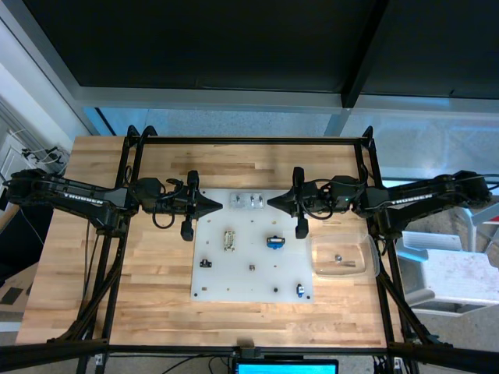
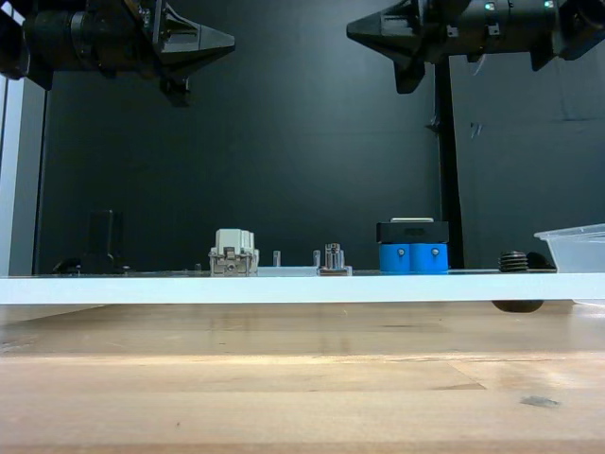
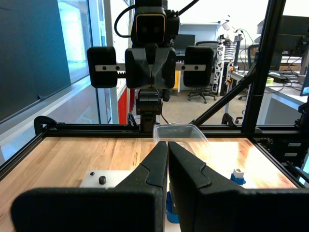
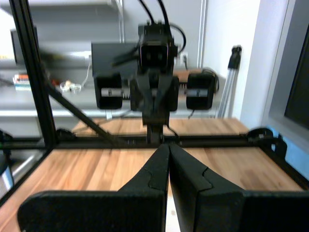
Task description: Pick the M12 fastener and fasten on the M12 threads
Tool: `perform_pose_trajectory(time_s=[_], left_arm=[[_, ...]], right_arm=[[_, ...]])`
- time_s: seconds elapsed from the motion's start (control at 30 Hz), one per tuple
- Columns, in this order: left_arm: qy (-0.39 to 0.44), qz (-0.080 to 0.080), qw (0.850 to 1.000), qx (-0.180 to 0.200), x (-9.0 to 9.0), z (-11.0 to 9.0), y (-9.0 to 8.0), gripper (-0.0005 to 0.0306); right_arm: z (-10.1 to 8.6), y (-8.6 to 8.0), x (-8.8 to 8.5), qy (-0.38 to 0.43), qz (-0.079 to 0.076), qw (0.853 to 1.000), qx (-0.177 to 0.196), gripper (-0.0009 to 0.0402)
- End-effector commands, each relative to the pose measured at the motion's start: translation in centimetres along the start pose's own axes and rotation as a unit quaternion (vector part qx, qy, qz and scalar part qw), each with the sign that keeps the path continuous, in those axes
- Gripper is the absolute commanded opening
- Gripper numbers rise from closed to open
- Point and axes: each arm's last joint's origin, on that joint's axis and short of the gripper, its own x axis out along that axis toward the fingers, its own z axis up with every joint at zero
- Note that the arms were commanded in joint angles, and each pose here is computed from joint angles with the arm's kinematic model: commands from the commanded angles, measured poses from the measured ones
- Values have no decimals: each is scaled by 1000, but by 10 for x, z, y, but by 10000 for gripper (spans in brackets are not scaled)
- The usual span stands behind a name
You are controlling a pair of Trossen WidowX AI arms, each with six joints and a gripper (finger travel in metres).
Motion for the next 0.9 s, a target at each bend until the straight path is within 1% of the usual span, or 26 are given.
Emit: perform_pose_trajectory(time_s=[0.03, 0.1, 0.17, 0.23, 0.3, 0.37, 0.4, 0.47, 0.6, 0.7, 0.83, 0.9], left_arm=[[0, 0, 1000, 0, 0, 0, 0, 0], [0, 0, 1000, 0, 0, 0, 0, 0], [0, 0, 1000, 0, 0, 0, 0, 0], [0, 0, 1000, 0, 0, 0, 0, 0], [0, 0, 1000, 0, 0, 0, 0, 0], [0, 0, 1000, 0, 0, 0, 0, 0], [0, 0, 1000, 0, 0, 0, 0, 0], [0, 0, 1000, 0, 0, 0, 0, 0], [0, 0, 1000, 0, 0, 0, 0, 0], [0, 0, 1000, 0, 0, 0, 0, 0], [0, 0, 1000, 0, 0, 0, 0, 0], [0, 0, 1000, 0, 0, 0, 0, 0]], right_arm=[[2, 0, -5, 49, -1, 999, -10, 0], [4, 1, -7, 74, 5, 997, -17, 0], [5, 2, -8, 102, 26, 994, -20, 0], [7, 3, -8, 134, 33, 990, -34, 0], [8, 4, -9, 173, 50, 982, -52, 0], [11, 4, -11, 206, 58, 975, -65, 0], [12, 5, -12, 218, 68, 971, -71, 0], [15, 5, -15, 243, 75, 963, -86, 0], [18, 6, -21, 295, 90, 944, -114, 0], [20, 6, -28, 339, 104, 924, -141, 0], [20, 6, -35, 383, 117, 903, -156, 0], [19, 6, -39, 404, 127, 890, -168, 0]])
